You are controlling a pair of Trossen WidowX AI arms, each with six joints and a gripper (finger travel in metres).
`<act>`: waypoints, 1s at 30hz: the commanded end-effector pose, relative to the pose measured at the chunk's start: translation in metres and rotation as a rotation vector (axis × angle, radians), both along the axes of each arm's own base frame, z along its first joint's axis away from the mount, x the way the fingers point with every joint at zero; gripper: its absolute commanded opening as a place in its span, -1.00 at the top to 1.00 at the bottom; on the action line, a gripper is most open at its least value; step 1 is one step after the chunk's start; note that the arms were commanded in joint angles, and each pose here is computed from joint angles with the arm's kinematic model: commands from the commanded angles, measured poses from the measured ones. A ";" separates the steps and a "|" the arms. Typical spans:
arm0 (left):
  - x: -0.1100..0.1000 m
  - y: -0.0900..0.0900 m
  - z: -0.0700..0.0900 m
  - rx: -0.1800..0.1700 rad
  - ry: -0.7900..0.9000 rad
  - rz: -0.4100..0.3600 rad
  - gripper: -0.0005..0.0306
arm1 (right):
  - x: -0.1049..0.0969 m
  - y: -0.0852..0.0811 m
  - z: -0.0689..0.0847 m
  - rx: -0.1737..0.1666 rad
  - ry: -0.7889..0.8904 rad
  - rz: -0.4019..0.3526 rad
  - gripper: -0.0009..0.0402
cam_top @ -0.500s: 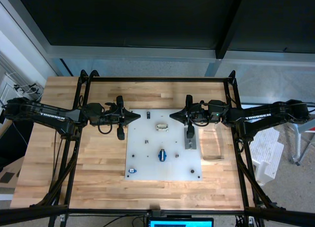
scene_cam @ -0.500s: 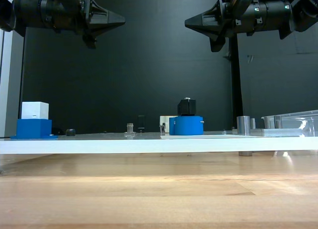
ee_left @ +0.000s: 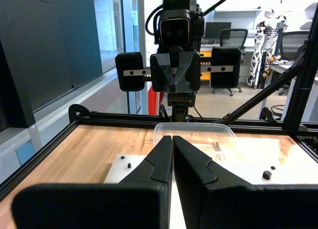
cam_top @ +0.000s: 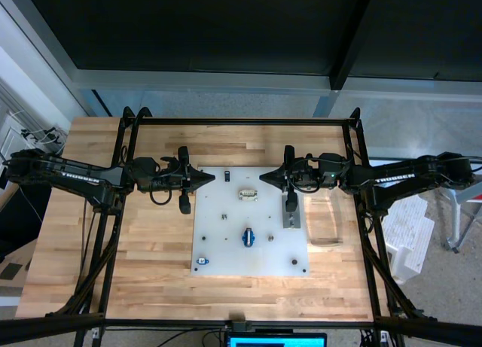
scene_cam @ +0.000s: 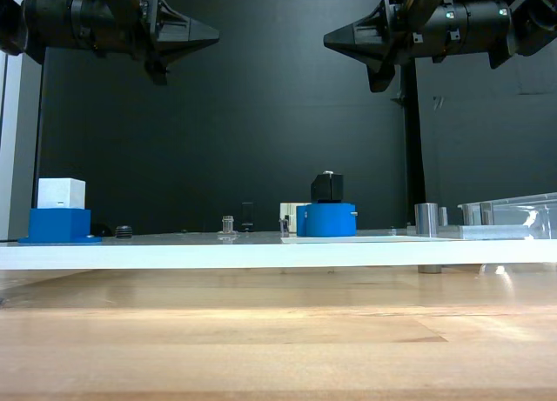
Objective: Remove the 16mm cylinder and place in the container
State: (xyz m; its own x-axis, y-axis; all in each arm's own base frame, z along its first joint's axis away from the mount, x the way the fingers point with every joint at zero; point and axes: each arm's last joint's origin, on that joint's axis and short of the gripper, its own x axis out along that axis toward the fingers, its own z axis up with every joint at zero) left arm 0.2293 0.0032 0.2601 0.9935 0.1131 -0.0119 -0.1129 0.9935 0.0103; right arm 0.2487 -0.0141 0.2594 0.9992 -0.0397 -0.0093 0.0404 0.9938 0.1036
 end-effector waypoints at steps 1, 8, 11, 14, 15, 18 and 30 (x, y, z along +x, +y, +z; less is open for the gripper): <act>0.000 0.000 0.000 0.000 -0.001 0.000 0.96 | 0.001 0.001 -0.002 0.025 0.040 0.002 0.96; 0.000 0.000 0.000 0.000 -0.001 0.000 0.96 | 0.005 0.007 0.001 0.025 0.232 0.026 0.96; 0.000 0.000 0.000 0.000 -0.001 0.000 0.96 | 0.004 0.010 0.002 0.029 0.336 0.038 0.96; 0.000 0.000 0.000 0.000 -0.001 0.000 0.96 | 0.004 0.015 0.004 0.041 0.444 0.052 0.96; 0.000 0.000 0.000 0.000 -0.001 0.000 0.96 | 0.004 0.017 0.004 0.041 0.483 0.058 0.96; 0.000 0.000 0.000 0.000 -0.001 0.000 0.96 | 0.005 0.024 0.005 0.050 0.591 0.078 0.96; 0.000 0.000 0.000 0.000 -0.001 0.000 0.96 | 0.024 0.053 0.001 0.024 1.017 0.138 0.82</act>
State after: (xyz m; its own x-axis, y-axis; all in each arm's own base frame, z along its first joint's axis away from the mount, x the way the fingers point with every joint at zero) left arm 0.2293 0.0032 0.2603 0.9935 0.1134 -0.0116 -0.1133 0.9935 0.0103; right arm 0.2706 0.0368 0.2616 0.5407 0.0876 -0.8366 0.0071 0.9941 0.1086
